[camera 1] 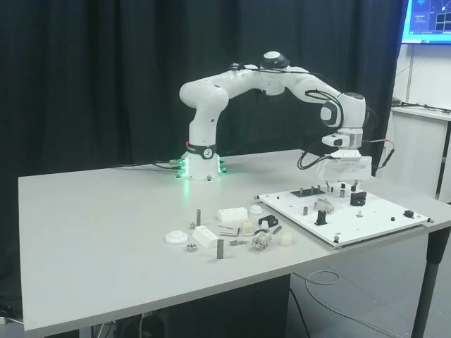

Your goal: Remove round peg 4.

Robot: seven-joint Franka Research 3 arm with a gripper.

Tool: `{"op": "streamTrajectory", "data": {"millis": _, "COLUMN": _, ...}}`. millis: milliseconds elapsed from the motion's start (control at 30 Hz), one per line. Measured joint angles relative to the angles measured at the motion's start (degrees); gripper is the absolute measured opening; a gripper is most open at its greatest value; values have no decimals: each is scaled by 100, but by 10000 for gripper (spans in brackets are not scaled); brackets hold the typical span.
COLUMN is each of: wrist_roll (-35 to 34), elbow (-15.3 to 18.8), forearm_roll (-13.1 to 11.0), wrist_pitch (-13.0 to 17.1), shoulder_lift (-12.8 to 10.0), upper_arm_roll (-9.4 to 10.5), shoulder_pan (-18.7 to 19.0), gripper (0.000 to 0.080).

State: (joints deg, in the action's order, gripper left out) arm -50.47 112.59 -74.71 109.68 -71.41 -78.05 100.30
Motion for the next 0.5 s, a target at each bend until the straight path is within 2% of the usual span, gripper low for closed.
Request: {"op": "streamTrajectory", "data": {"millis": 500, "wrist_roll": -8, "elbow": -33, "forearm_roll": 0, "wrist_pitch": 152, "shoulder_lift": 0, "upper_arm_roll": 122, "shoulder_pan": -54, "gripper": 800}}
